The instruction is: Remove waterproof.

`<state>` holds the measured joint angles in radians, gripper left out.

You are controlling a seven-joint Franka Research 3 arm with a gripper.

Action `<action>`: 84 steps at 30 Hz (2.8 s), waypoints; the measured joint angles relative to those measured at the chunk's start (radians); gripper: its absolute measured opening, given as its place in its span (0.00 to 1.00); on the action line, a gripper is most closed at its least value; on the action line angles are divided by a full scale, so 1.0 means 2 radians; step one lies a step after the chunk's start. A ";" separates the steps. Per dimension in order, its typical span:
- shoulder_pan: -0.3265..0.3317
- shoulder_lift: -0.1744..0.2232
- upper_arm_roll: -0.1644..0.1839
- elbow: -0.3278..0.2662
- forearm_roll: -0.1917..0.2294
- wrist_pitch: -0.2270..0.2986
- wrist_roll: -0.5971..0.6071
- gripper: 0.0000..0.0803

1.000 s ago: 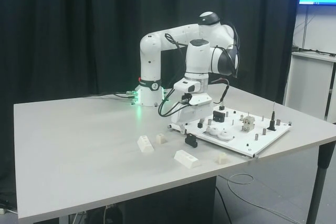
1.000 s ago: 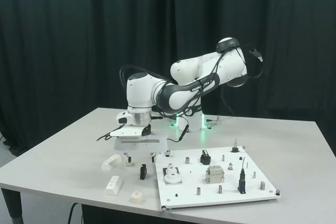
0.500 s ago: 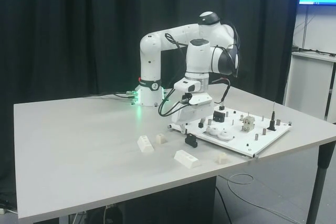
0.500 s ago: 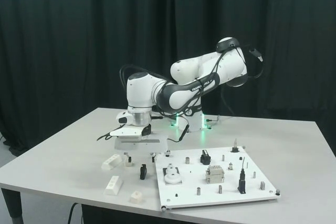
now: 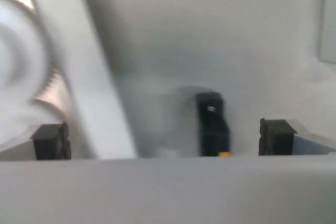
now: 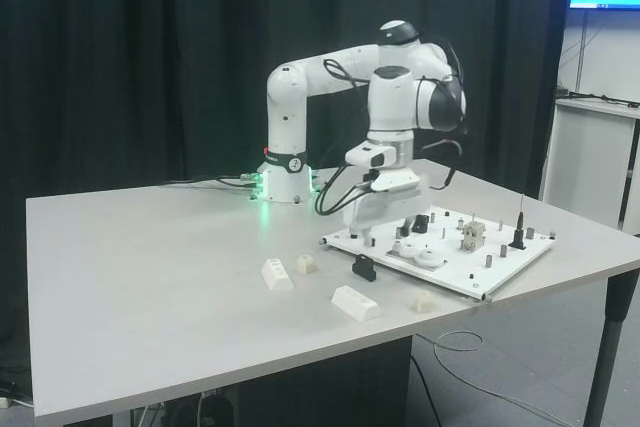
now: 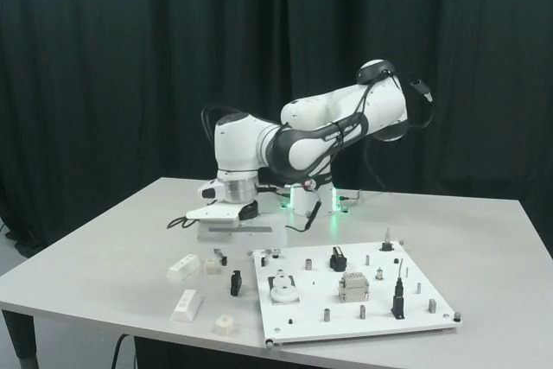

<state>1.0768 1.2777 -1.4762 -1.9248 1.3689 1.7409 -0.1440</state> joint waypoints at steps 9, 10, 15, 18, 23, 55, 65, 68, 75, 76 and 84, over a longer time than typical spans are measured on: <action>0.024 -0.002 -0.019 0.010 -0.002 -0.024 0.110 1.00; 0.027 -0.002 -0.021 0.011 -0.003 -0.027 0.121 1.00; 0.045 -0.002 -0.031 0.011 -0.007 -0.040 0.175 1.00; 0.057 -0.003 -0.036 0.011 -0.011 -0.045 0.200 1.00; 0.076 -0.006 -0.040 0.011 -0.017 -0.052 0.248 1.00; 0.164 -0.010 -0.043 0.015 -0.024 -0.021 0.711 1.00; 0.174 -0.010 -0.040 0.017 -0.024 -0.017 0.805 1.00; 0.177 -0.010 -0.036 0.019 -0.024 -0.017 0.821 1.00; 0.181 -0.010 -0.026 0.024 -0.023 -0.017 0.848 1.00; 0.182 -0.010 -0.025 0.025 -0.023 -0.016 0.851 1.00; 0.185 -0.010 -0.014 0.026 -0.023 -0.001 0.866 1.00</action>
<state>1.4465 1.2579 -1.5033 -1.8719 1.3223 1.7380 1.5888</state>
